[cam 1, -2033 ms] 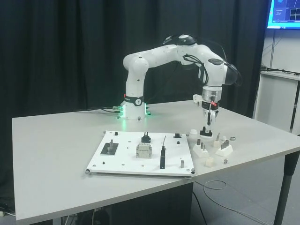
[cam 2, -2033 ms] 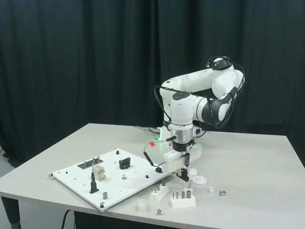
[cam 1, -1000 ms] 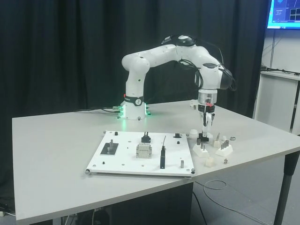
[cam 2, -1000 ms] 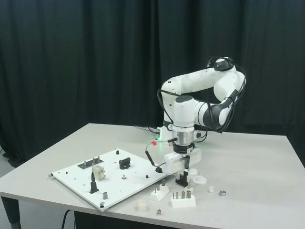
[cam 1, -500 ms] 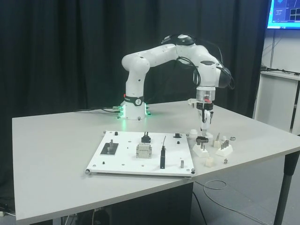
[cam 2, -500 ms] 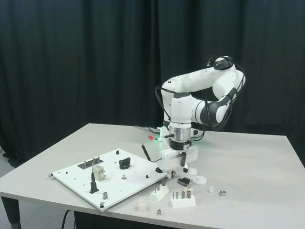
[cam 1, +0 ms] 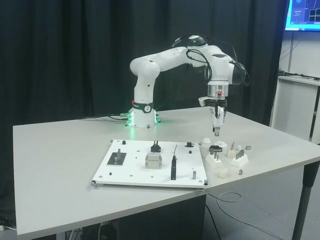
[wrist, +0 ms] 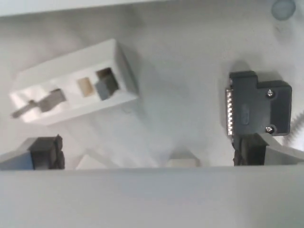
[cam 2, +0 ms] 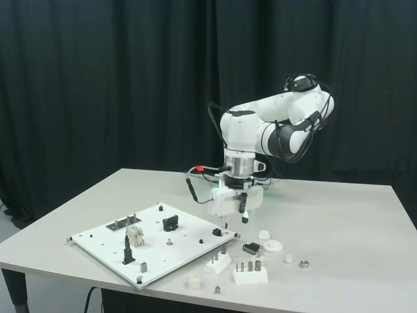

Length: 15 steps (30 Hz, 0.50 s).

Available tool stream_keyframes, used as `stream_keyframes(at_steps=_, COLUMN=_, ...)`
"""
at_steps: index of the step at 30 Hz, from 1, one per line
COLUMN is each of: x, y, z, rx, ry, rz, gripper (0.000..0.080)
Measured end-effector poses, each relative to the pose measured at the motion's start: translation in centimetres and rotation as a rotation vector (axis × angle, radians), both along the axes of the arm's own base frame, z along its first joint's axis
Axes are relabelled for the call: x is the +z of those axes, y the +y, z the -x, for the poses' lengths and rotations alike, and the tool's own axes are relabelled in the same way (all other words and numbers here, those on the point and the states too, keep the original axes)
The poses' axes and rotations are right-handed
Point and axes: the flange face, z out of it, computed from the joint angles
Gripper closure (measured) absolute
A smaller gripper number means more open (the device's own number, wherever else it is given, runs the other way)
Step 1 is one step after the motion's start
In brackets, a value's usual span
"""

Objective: Place D-SUB.

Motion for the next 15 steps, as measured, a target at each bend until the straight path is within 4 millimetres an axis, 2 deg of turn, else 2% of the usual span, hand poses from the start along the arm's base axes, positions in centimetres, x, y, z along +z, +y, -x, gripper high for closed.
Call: stream_keyframes(at_steps=15, x=4.1, y=-1.9, z=-0.5, rx=0.021, ry=-0.007, rz=0.039, gripper=0.0003)
